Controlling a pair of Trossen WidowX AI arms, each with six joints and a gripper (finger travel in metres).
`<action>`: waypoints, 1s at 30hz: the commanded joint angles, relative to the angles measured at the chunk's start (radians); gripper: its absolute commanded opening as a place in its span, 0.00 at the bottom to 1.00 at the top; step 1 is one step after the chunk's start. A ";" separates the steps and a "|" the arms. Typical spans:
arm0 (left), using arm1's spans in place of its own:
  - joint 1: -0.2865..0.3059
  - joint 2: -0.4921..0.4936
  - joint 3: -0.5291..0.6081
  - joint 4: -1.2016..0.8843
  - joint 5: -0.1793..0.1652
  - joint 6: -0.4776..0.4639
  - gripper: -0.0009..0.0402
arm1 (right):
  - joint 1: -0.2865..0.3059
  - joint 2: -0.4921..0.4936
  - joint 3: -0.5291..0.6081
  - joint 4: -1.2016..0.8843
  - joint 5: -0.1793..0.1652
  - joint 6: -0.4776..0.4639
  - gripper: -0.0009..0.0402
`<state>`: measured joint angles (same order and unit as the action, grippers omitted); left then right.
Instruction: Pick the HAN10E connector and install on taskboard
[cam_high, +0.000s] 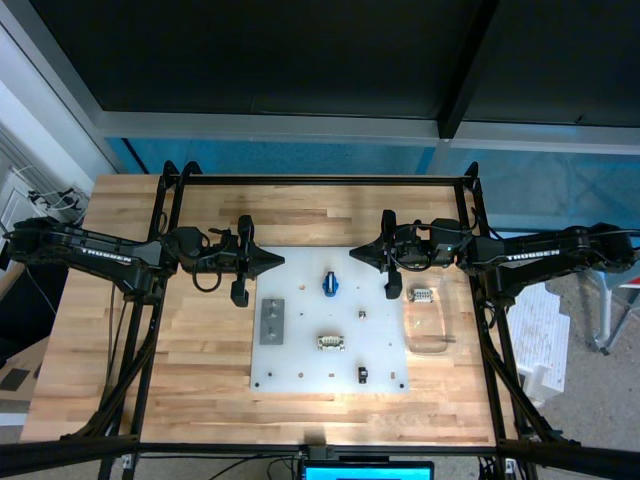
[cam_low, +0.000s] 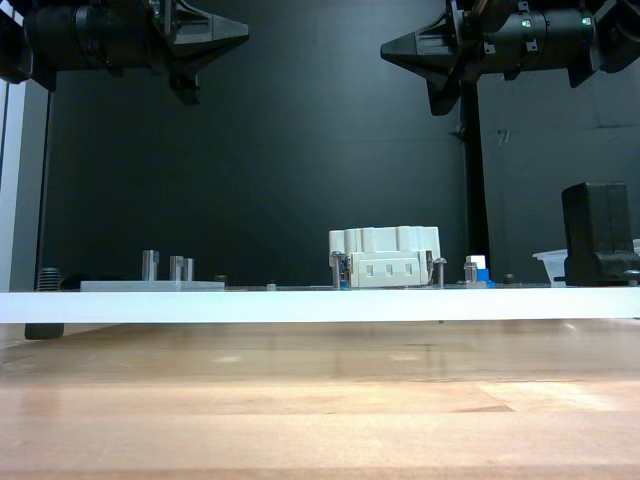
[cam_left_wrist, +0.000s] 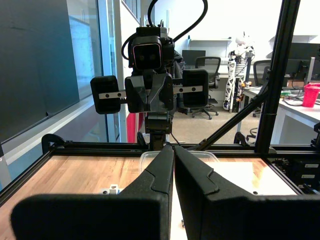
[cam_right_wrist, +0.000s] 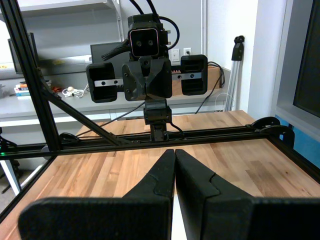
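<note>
We are finding the HAN10E connector (cam_high: 421, 294) lying in the far end of a clear plastic tray (cam_high: 428, 335), which is sitting just beside the right edge of the taskboard (cam_high: 300, 375). From above it is showing as a small pale grey-beige rectangular block with darker marks across its top face. The pin holes are too small for us to be telling them apart.

A similar beige part (cam_high: 331, 343) is standing on the taskboard itself, near the middle. In the low view we are seeing its ribbed top, three square recesses along its side and a screw at each end. Also on the board are a blue part (cam_high: 331, 283), a grey metal block (cam_high: 272, 322) and a small black fitting (cam_high: 363, 375).

We are reading the white word TROSSEN on the left arm (cam_high: 105, 255) and again on the right arm (cam_high: 525, 257); no other writing is legible.

The left gripper (cam_high: 276, 261) is hovering high over the board's far left corner, with its fingers pressed together and gripping nothing. The right gripper (cam_high: 356, 254) is hovering over the far edge, facing it, with its fingers likewise closed on nothing. Both are well apart from the connector.
</note>
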<state>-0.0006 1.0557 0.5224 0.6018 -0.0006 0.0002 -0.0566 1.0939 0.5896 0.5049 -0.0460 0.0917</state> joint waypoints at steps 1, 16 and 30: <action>0.000 0.000 0.000 0.000 0.000 0.000 0.02 | 0.002 0.000 0.000 0.023 0.000 0.005 0.02; 0.000 0.000 0.000 0.000 0.000 0.000 0.02 | 0.002 0.000 0.000 0.023 0.000 0.005 0.02; 0.001 0.000 0.000 0.000 0.000 0.000 0.02 | 0.000 -0.027 0.130 -0.439 0.004 -0.041 0.02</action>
<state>-0.0002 1.0554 0.5224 0.6018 -0.0002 -0.0002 -0.0563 1.0687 0.6910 0.1452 -0.0448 0.0624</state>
